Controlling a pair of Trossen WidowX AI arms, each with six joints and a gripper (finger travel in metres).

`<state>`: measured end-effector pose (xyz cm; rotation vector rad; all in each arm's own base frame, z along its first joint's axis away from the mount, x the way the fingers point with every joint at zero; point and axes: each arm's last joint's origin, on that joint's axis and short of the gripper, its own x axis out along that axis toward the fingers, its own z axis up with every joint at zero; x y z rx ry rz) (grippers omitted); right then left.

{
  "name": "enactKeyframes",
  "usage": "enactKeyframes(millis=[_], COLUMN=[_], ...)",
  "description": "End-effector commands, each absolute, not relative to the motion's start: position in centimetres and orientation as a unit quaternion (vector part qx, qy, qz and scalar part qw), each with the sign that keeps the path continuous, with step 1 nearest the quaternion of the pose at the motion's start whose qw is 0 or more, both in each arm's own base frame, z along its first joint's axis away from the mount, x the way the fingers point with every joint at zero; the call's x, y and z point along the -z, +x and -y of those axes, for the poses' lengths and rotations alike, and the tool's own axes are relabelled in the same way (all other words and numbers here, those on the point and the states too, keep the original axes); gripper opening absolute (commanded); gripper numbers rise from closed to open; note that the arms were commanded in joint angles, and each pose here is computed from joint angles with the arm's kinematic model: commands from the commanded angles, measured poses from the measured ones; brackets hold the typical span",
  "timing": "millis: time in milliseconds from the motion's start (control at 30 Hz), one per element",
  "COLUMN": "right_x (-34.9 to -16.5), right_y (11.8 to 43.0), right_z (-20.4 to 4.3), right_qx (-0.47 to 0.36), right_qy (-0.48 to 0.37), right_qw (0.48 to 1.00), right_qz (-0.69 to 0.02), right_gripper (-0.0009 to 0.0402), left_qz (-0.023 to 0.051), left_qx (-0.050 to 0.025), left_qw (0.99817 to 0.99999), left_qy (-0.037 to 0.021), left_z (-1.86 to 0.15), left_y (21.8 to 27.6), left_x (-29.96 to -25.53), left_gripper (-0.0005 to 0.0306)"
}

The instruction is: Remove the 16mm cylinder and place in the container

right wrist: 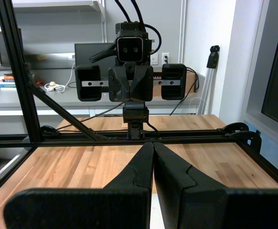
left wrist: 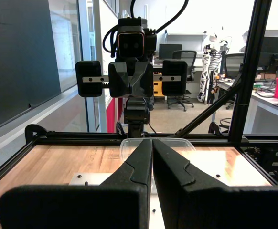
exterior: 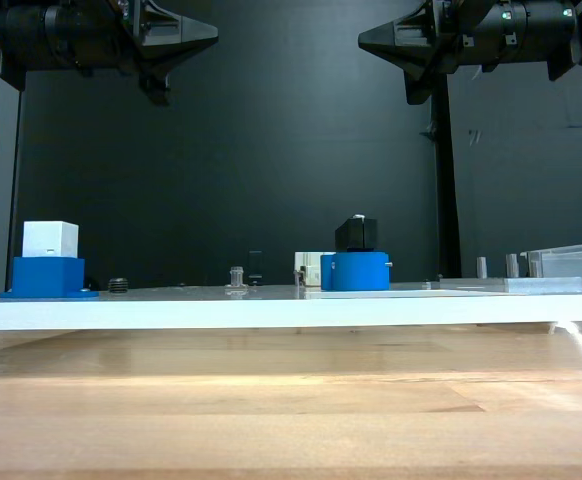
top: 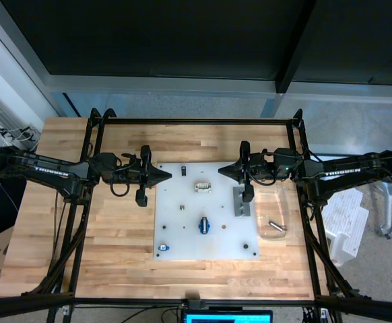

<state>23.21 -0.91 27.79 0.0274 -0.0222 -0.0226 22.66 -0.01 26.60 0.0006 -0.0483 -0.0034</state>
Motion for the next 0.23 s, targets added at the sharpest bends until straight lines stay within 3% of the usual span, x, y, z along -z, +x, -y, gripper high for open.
enactKeyframes(millis=[33, 233], right_x=[-27.78, -27.67], right_y=[23.22, 23.22], right_z=[0.9, 0.9], right_qx=[0.011, 0.011], right_qy=[0.014, 0.014], right_qw=[1.0, 1.0], right_qz=[0.01, 0.005], right_gripper=[0.0, 0.0], left_qz=[0.0243, 0.0243], left_qx=[0.0017, 0.0015], left_qw=[0.9997, 0.9997], left_qy=[0.0005, 0.0003], left_z=[0.01, 0.01], left_y=[22.67, 22.67], left_x=[-26.61, -26.61], left_gripper=[0.0, 0.0])
